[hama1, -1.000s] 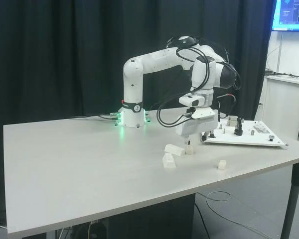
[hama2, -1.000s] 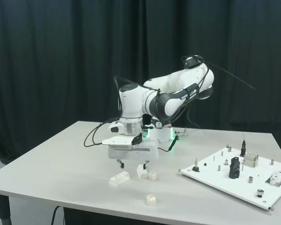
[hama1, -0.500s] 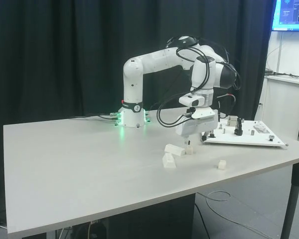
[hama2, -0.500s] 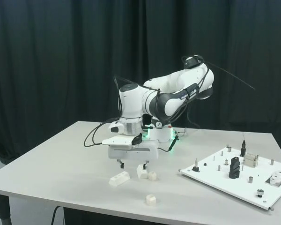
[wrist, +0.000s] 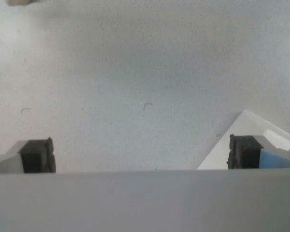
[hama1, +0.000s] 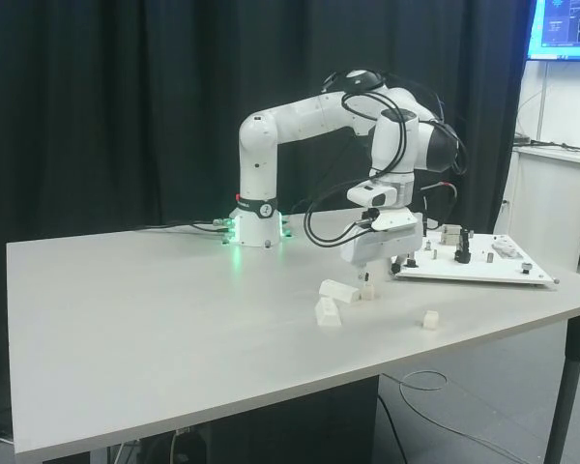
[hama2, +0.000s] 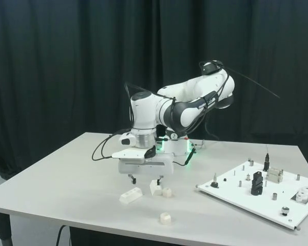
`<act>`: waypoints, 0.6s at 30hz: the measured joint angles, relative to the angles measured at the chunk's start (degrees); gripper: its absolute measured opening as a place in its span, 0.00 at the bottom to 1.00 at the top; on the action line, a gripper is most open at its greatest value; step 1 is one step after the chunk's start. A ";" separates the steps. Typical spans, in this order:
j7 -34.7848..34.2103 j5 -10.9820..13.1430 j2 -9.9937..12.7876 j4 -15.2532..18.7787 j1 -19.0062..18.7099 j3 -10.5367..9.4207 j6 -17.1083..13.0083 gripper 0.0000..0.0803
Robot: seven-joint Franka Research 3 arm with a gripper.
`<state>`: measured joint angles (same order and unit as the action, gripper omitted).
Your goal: Remove D-SUB.
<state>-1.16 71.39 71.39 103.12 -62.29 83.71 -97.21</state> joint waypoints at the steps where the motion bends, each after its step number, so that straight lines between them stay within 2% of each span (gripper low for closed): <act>1: 0.00 0.00 0.00 0.00 0.00 0.00 0.00 1.00; 10: -0.26 0.00 0.00 0.00 0.00 0.00 0.00 1.00; 18: -4.19 0.22 0.00 0.00 0.00 0.00 0.00 1.00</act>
<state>-5.35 71.60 71.39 103.12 -62.29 83.71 -97.21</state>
